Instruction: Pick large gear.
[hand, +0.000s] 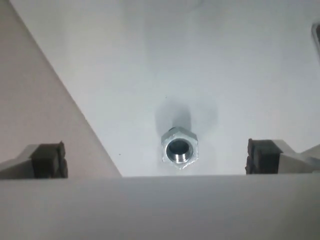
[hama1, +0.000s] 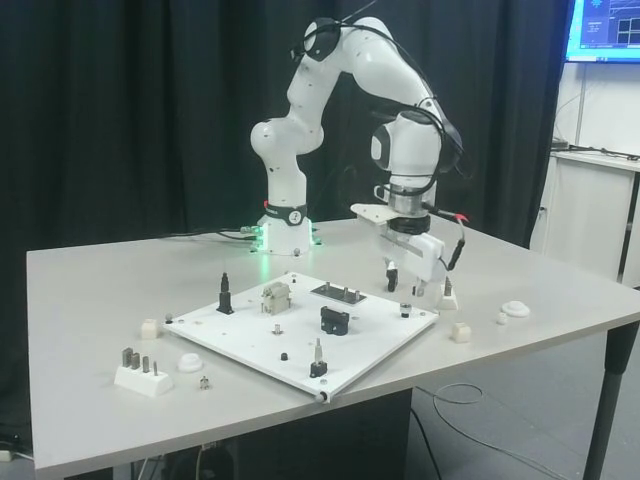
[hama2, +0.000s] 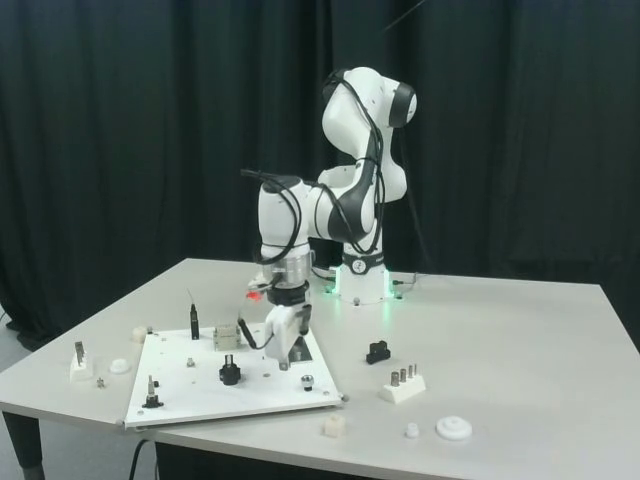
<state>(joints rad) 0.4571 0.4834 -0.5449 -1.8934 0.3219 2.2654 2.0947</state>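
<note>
The white arm (hama1: 340, 90) reaches out from its base on the grey desk (hama1: 90, 290) and hangs its gripper (hama1: 405, 283) over the corner of the white board (hama1: 300, 340) that lies farthest from the small peg block; the fingers (hand: 50, 161) are spread wide, holding nothing; in the wrist view a hex nut (hand: 179, 149) stands on the board directly below, in the gap between the black pads and touching neither of them; the same nut shows in the first room view (hama1: 406, 306) near the board's corner, and in the second room view (hama2: 308, 380) just beside the board's edge.

The large gear (hama2: 453, 428), a white toothed disc, lies flat on the desk well apart from the board, off past the corner where the gripper hangs; in the first room view it sits (hama1: 516, 308) beyond that corner, near the desk's edge; a small white piece (hama1: 502, 318) lies just beside it, and a white cube (hama1: 461, 331) lies between the gear and the board.

On the board stand a black post (hama1: 225, 295), a grey block (hama1: 275, 298), a dark plate (hama1: 341, 293) and a black fitting (hama1: 332, 320); off the board's opposite side sit the peg block (hama1: 142, 372) and a white ring (hama1: 190, 362).
</note>
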